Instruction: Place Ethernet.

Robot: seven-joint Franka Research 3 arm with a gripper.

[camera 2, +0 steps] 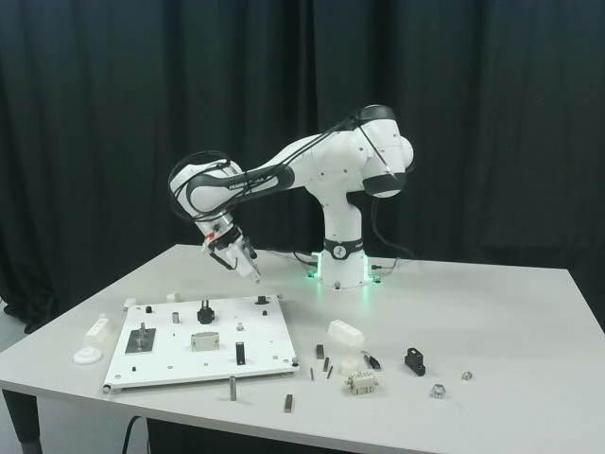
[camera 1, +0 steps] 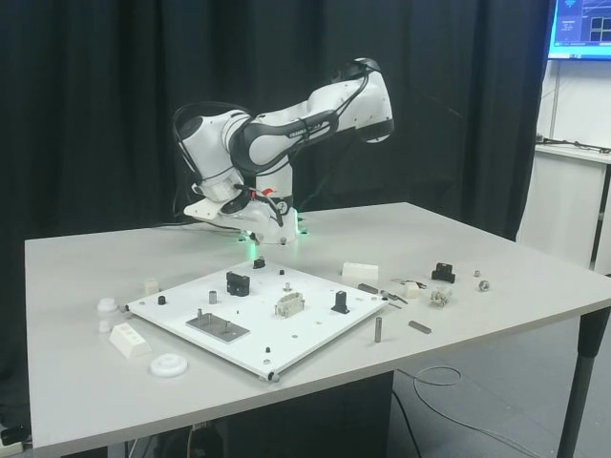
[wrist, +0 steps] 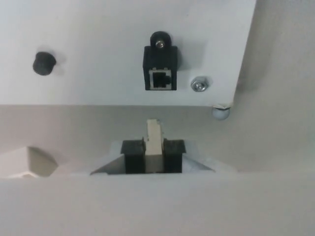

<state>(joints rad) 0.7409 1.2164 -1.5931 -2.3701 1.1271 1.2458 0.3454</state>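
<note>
- The gripper [wrist: 154, 156] is clamped on a pale Ethernet plug [wrist: 154, 139], which sits between the two black fingers [wrist: 133, 155] and sticks out past their tips.
- In the wrist view the plug hangs over the grey table [wrist: 275, 123], just off the edge of the white board [wrist: 98, 44], in line with the black Ethernet socket [wrist: 160, 68].
- The socket is mounted on the board with its opening facing the camera; a black knob with a screw sits at its far side.
- A metal nut [wrist: 199, 84] lies on the board just beside the socket, and a small black stud [wrist: 44, 63] stands well apart on the same board.
- A white foot [wrist: 221, 112] shows at the board's corner, touching the table.
- In the second room view the white arm [camera 2: 312, 165] reaches out from its base, and the gripper [camera 2: 248, 266] hangs in the air above the far edge of the board [camera 2: 274, 355], tilted downward.
- In the first room view the socket [camera 1: 237, 284] stands on the board [camera 1: 315, 339] below and in front of the gripper.
- A white block [camera 1: 360, 271] and several small loose parts lie on the table [camera 1: 506, 267] beside the board.
</note>
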